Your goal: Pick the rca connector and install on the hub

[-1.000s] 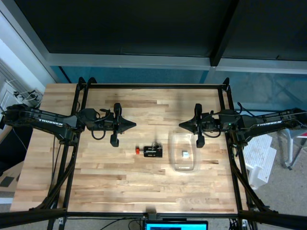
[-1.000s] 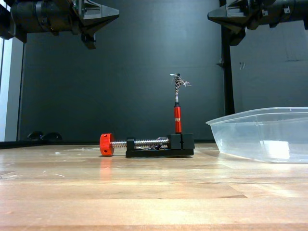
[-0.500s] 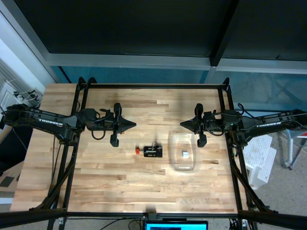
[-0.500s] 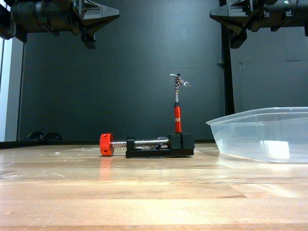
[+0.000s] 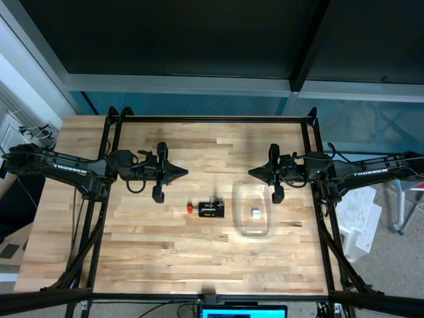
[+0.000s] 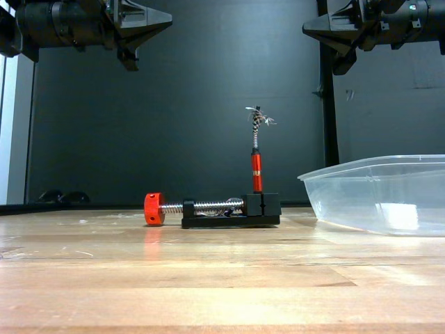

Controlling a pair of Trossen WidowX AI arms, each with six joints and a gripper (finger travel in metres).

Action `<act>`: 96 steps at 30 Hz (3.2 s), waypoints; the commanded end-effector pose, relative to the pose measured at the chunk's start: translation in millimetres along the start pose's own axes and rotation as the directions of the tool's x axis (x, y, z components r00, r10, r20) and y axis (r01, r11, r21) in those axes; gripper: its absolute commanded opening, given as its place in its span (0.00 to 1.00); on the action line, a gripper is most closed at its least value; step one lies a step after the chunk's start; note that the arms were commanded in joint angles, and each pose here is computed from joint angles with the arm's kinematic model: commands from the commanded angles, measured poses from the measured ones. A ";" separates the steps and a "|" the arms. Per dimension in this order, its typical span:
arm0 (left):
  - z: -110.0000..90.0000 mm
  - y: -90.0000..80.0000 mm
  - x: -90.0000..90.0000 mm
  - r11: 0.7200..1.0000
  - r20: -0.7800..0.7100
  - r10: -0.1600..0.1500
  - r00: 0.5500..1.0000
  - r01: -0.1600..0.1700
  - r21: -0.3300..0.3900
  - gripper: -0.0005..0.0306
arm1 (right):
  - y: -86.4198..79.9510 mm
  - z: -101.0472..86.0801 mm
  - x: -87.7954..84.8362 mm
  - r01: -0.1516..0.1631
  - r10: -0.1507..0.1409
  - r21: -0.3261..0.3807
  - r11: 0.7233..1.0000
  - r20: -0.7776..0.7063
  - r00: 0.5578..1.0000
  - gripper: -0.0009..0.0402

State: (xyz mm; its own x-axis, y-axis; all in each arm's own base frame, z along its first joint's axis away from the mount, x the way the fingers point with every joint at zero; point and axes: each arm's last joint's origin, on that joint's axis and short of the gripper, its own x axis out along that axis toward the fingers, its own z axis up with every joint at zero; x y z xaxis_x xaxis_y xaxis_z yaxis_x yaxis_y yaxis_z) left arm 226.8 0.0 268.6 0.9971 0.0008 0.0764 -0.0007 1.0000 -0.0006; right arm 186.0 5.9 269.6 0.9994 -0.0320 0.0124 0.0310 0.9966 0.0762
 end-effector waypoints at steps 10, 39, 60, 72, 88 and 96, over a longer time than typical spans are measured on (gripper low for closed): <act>-0.1 0.0 0.1 1.000 0.000 0.000 1.000 0.000 0.000 0.02 | 0.2 2.5 0.1 0.001 -0.001 -0.003 1.000 0.021 1.000 0.02; 0.0 0.0 0.1 1.000 0.000 0.000 1.000 0.000 0.000 0.02 | 0.0 -0.8 0.1 0.003 -0.003 -0.005 1.000 -0.012 1.000 0.02; -0.1 0.1 0.1 1.000 0.000 0.000 1.000 0.000 0.000 0.02 | 0.0 -0.8 0.1 0.003 -0.003 -0.005 1.000 -0.012 1.000 0.02; 0.0 0.0 0.0 1.000 0.000 0.000 1.000 0.000 0.000 0.02 | 0.0 -0.8 0.1 0.003 -0.003 -0.005 1.000 -0.012 1.000 0.02; 0.0 0.0 0.0 1.000 0.000 0.000 1.000 0.000 0.000 0.02 | 0.0 -0.8 0.1 0.003 -0.003 -0.005 1.000 -0.012 1.000 0.02; 0.0 0.0 0.1 1.000 0.000 0.000 1.000 0.000 0.000 0.02 | 0.0 -0.8 0.1 0.003 -0.003 -0.005 1.000 -0.012 1.000 0.02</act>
State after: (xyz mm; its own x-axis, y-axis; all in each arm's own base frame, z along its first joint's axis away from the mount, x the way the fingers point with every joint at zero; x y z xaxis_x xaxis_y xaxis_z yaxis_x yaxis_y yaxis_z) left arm 226.8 0.0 268.5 0.9971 0.0011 0.0764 -0.0011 1.0000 -0.0007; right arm 186.1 5.9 268.7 0.9994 -0.0339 0.0006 0.0338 0.9969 0.0711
